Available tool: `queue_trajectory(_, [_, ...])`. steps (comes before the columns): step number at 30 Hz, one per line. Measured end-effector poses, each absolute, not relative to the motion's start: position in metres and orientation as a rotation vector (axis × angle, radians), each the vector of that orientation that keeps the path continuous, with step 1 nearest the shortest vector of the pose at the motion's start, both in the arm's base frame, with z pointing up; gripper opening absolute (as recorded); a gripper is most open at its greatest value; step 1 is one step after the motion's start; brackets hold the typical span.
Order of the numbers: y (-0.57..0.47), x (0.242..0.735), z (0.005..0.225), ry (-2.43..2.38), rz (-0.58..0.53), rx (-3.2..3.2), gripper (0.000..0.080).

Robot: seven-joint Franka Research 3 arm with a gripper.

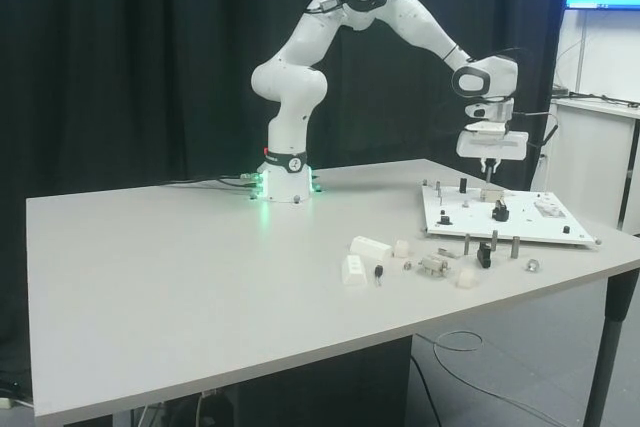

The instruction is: Place square peg 3.

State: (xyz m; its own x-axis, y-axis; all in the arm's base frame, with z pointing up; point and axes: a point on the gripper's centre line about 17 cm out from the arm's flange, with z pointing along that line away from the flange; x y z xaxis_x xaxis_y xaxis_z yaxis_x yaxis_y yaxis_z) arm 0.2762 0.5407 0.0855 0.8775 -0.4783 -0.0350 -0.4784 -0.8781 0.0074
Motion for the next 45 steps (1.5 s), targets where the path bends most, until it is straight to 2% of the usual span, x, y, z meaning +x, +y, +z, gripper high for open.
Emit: queue_trajectory(45, [0.5347, 0.2854, 0.0895, 0.794, 0.016, -3.051, 0.0075])
